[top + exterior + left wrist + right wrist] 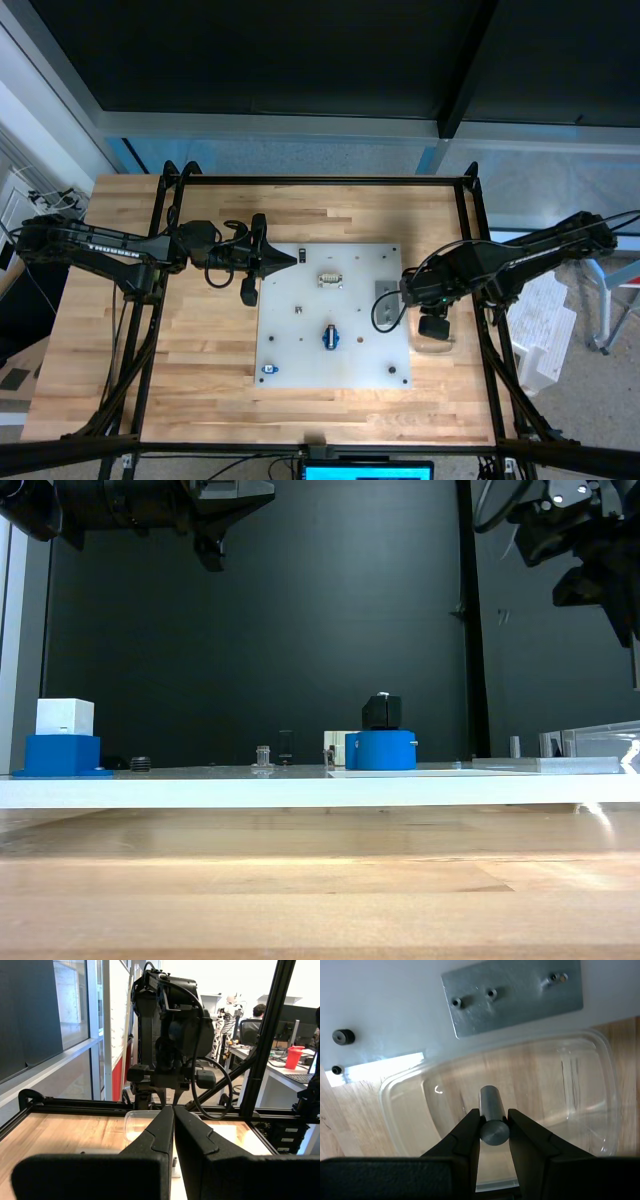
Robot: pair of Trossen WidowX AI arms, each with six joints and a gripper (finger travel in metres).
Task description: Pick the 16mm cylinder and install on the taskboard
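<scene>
Right gripper point(493, 1118), clamped on the 16mm cylinder point(490, 1102) over the clear tray point(580, 1090), should lift straight toward the taskboard point(300, 345); closed left gripper point(174, 1115) hangs above its left edge

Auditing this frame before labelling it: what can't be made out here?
Cylinder, held by the right hand above the clear tray: hidden under that hand in the high view.
Left hand, shut, over the left edge of the board: partly cut off by the low view's top edge.

Right tool point(493, 1117), clamping the 16mm cylinder point(491, 1100), hangs over the clear tray point(600, 1060) beside the taskboard point(300, 330). Left tool point(174, 1120), closed, hovers high over the board's left edge, with the low blue fitting point(329, 337) standing between them.
</scene>
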